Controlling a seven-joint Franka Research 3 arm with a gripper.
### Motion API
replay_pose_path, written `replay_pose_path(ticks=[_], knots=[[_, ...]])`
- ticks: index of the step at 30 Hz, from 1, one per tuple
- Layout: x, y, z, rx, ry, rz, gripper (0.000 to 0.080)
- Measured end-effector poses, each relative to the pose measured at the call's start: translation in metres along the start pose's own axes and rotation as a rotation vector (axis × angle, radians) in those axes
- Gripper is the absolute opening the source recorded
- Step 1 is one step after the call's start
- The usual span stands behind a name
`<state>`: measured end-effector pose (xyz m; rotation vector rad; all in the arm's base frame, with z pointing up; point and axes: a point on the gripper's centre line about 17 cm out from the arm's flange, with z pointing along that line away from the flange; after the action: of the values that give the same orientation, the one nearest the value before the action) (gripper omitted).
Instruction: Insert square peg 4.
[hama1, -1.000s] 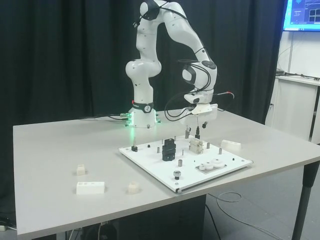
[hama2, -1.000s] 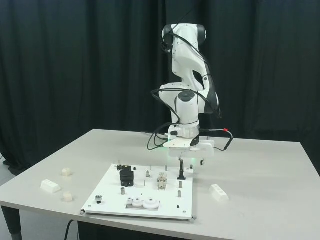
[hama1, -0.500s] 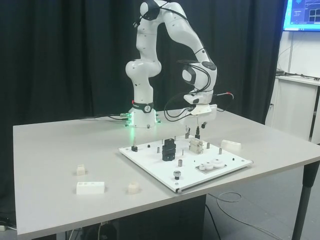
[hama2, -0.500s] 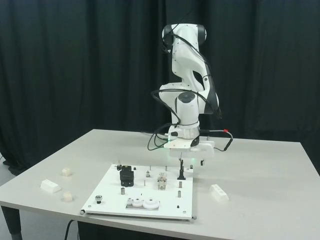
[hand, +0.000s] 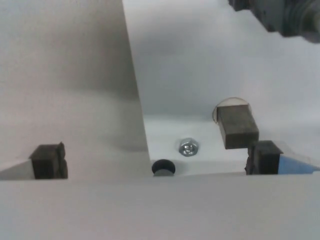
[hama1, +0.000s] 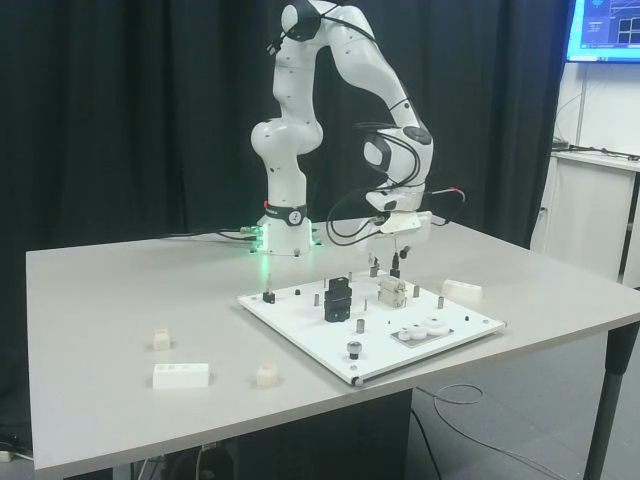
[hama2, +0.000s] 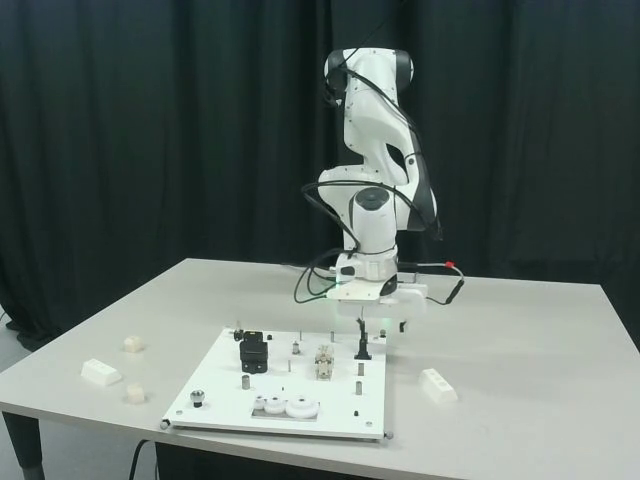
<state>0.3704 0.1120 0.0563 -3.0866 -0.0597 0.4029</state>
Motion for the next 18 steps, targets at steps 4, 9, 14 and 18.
replay_pose_path(ticks=[4,9,14,18], knots=[[0.001,0.004,-0.001,-0.002,0.000,0.004,0.0800],[0.000,0.012,-0.005,0.001,-0.008,0.013,0.0800],[0.000,0.024,-0.017,0.006,-0.014,0.014,0.0800],[0.000,0.037,-0.030,0.011,-0.012,0.012,0.0800]])
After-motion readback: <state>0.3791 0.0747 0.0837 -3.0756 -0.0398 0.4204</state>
